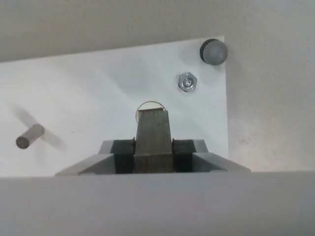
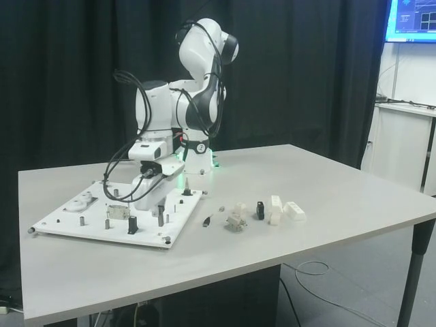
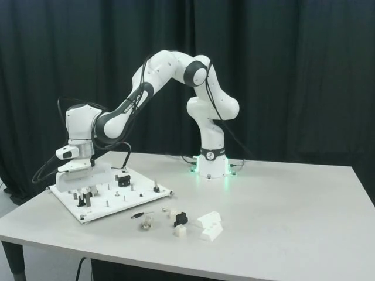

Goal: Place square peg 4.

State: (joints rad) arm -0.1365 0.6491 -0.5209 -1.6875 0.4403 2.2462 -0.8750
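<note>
Wrist view: the fingers (image 1: 153,157) are clamping the square peg (image 1: 153,140) over the white board (image 1: 98,88).
Its tip is sitting at a round hole (image 1: 150,105), near a hex nut (image 1: 187,82), a grey rubber foot (image 1: 213,51) and a small grey pin (image 1: 29,136).
First room view: the arm (image 2: 184,102) is reaching down over the board (image 2: 68,221) on the grey surface (image 2: 327,184).
Second room view: the gripper is hanging low over the board's left part (image 3: 64,196); loose white blocks (image 3: 210,225) are lying to the right.

Three cameras, one table.
Both room views stand off the grey table (image 2: 327,197), facing the arm (image 3: 176,76) from different sides and sharing the white board (image 2: 68,221); the wrist view looks down close onto that board's corner.
</note>
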